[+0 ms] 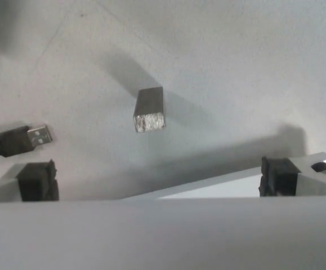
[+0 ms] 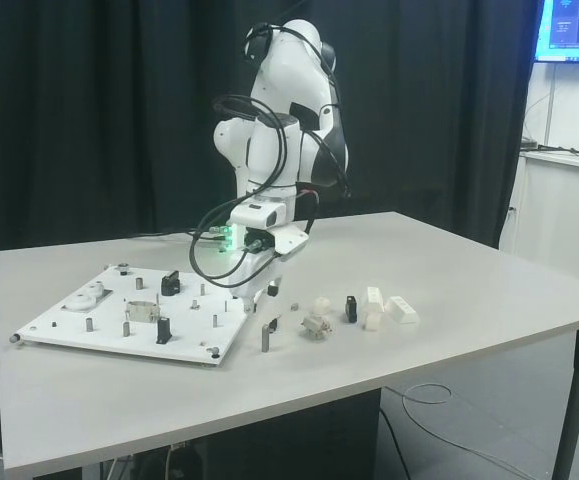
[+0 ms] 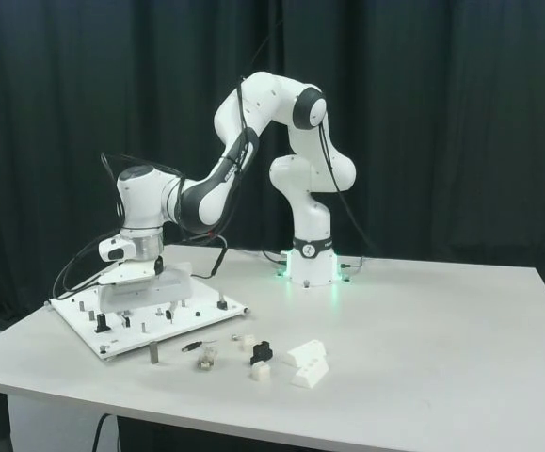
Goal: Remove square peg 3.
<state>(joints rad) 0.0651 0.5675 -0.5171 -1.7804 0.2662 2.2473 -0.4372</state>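
Peg work looks nearly finished to me: a grey square peg (image 1: 150, 109) stands upright on the bare counter (image 1: 236, 62) in the middle of the wrist view, off the white board (image 2: 69, 325), and I judge it to be the one I am after. In the first room view I take it for the small upright post (image 2: 265, 338) just right of the board's near corner, below the claw (image 2: 259, 292). The claw's fingers (image 1: 37, 181) stand wide apart, holding nothing, with the peg between and beyond them. What remains, I judge, is only to back the arm away.

I cannot confirm that this is peg 3; no number shows. A black USB plug (image 1: 17, 140) lies at mid-left of the wrist view, its cable cut off by the edge. The claw body hides the lower part of that view, and the arm covers part of the board in the second room view.
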